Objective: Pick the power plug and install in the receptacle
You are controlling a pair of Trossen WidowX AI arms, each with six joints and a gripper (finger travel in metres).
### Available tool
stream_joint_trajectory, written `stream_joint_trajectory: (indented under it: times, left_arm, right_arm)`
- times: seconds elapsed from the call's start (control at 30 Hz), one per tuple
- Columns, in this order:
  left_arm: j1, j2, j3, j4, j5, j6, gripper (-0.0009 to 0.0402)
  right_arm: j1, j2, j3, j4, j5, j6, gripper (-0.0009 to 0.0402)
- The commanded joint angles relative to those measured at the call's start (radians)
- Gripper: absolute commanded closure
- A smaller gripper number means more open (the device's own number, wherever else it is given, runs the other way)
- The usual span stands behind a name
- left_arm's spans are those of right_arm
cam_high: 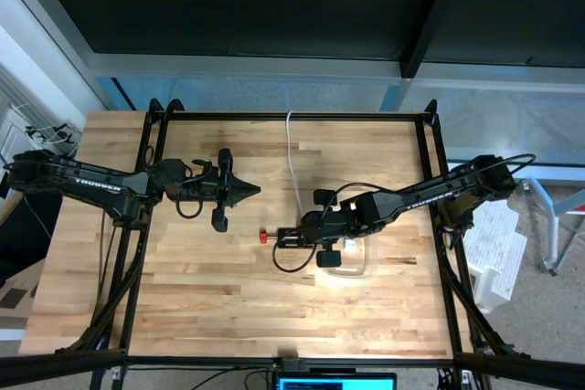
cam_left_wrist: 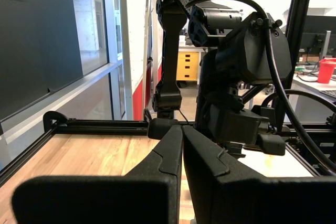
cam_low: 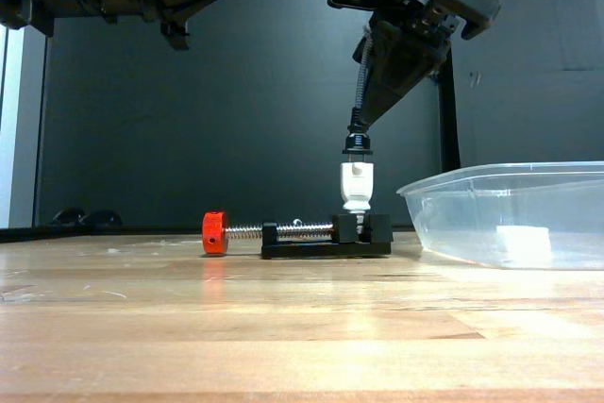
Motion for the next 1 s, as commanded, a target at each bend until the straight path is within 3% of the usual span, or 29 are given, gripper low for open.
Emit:
stream_joint_trajectory:
  times: [0.03, 1.0]
  left_arm:
    - [0.0, 0.0, 0.0, 0.0, 0.0, 0.0, 0.0393]
    - [0.0, 0.0, 0.0, 0.0, 0.0, 0.0, 0.0393]
  right_arm:
    - [0.0, 0.019, -0.004, -0.006, -0.004, -0.001, 0.0393]
    - [-0.007, 0.022, -0.111, 0.089, -0.005, 0.031, 0.0393]
